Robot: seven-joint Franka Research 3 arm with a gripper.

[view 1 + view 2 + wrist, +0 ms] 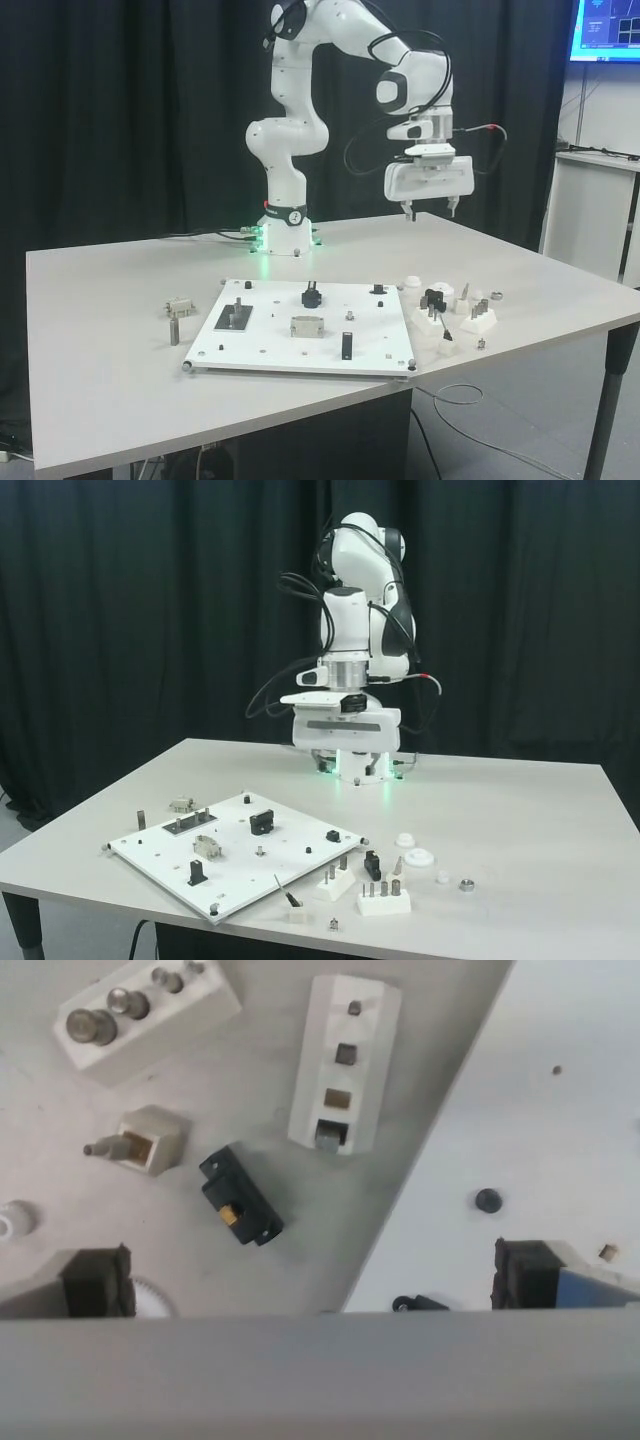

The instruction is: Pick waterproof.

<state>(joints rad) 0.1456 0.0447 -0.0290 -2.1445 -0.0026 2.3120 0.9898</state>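
Grey table (pixel 120 300) | black waterproof connector (pixel 240 1197) unobstructed | pincer (pixel 310 1278) spread, empty, fingertips partly cut off

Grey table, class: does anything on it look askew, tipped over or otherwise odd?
Mostly tidy. The white board lies turned at an angle to the grey table edge, one corner near the front edge. Beside it, a small black part lies loose among the white blocks. The claw hangs high above, holding nothing.
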